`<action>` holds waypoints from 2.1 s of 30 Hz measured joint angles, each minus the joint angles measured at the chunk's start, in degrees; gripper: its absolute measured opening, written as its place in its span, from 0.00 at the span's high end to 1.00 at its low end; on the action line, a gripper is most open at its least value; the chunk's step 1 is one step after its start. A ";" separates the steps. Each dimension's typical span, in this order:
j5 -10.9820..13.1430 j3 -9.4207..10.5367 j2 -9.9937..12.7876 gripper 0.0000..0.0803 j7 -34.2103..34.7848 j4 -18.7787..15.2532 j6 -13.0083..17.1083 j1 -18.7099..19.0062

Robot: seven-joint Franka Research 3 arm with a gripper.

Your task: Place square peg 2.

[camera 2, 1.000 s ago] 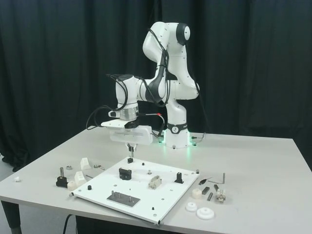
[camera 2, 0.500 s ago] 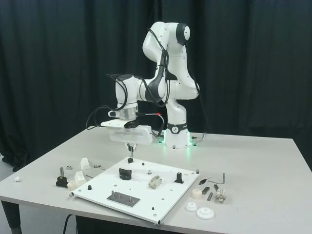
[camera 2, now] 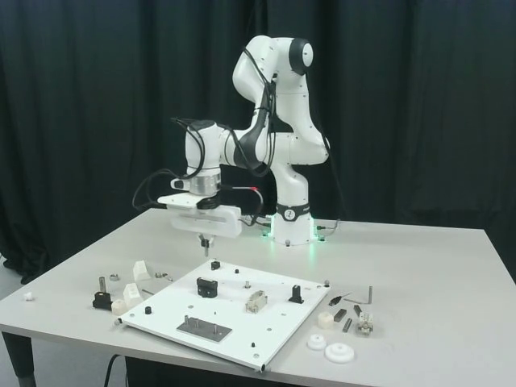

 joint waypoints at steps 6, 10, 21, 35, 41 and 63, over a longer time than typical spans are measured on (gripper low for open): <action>-2.07 -2.32 0.86 0.91 -1.44 0.70 2.19 -0.11; -2.18 -4.08 1.89 0.91 -4.13 1.36 3.72 -0.13; -2.05 -8.01 5.32 0.91 -8.22 3.39 6.23 -0.28; 0.06 -10.40 9.88 0.91 -15.08 5.03 9.60 -1.04; 3.33 -10.42 12.08 0.91 -18.67 5.64 10.85 -1.94; 14.83 -10.11 18.93 0.91 -28.93 8.33 13.39 -2.46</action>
